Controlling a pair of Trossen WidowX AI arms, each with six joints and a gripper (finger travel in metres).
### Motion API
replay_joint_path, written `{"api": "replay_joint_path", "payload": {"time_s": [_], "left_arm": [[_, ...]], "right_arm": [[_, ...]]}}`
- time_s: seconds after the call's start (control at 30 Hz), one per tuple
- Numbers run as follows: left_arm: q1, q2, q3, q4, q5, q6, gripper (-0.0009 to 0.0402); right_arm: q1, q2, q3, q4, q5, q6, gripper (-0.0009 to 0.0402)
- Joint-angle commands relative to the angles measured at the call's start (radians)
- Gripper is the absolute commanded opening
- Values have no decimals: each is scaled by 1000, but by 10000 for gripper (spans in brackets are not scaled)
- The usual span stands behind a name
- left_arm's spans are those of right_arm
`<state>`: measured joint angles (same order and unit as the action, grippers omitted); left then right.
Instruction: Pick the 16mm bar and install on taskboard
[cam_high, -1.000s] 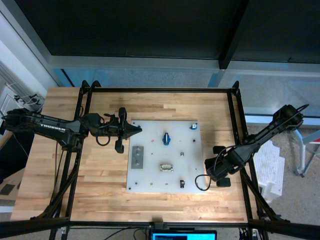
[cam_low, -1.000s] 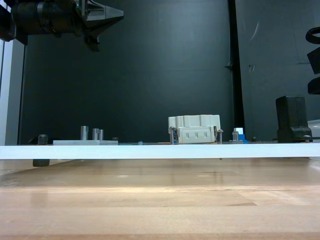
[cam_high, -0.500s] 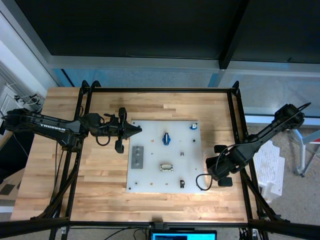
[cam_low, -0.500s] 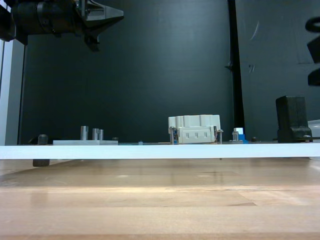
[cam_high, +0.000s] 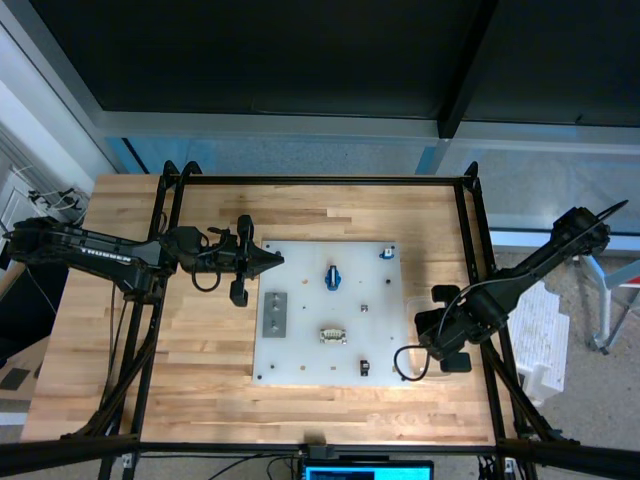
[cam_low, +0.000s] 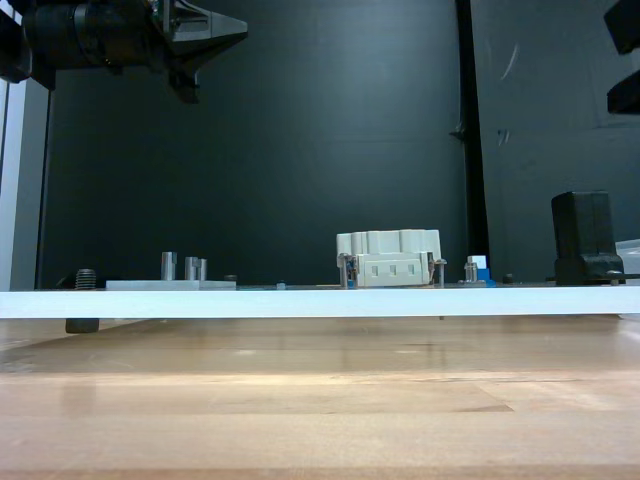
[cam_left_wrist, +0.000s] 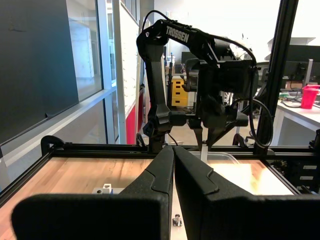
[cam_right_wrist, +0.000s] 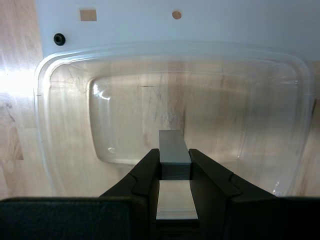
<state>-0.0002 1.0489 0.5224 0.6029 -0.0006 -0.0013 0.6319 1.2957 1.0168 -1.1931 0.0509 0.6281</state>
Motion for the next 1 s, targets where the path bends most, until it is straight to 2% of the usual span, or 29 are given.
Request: {"api": "replay_joint_path", "payload": {"time_s": [0.03, 0.47, 1.0], "left_arm": [[0, 0, 0, 0, 0, 0, 0], [0, 0, 0, 0, 0, 0, 0], [0, 0, 0, 0, 0, 0, 0]], "right_arm": [[0, 0, 7, -3, 1, 0, 29], [2, 31, 45, -6, 0, -6, 29], [4, 235, 234, -7, 0, -7, 29]]}}
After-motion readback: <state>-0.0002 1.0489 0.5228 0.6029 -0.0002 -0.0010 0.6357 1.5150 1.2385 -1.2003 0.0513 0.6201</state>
